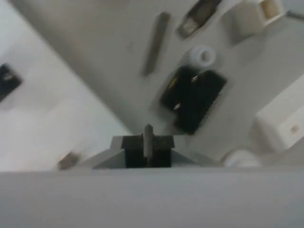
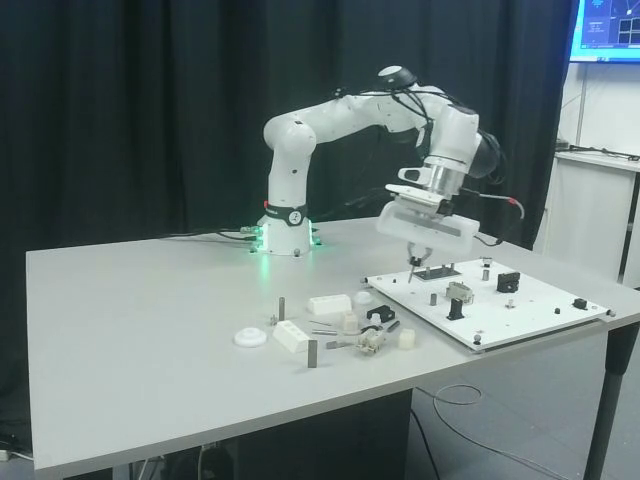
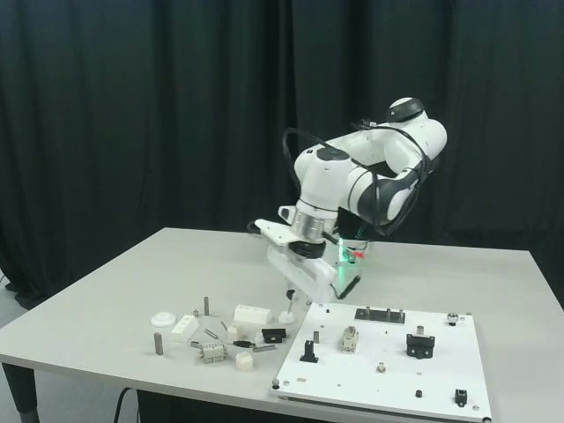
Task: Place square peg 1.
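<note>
Square peg 1 pinched in hand, over white board's near edge

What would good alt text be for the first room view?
A white robot arm reaches over a white assembly board on a grey table, its end effector holding a thin peg just above the board. Small loose parts lie beside the board.

Wrist view: the gripper body hides everything nearest the camera — beyond its tips, a white block is cut off by the edge.
</note>
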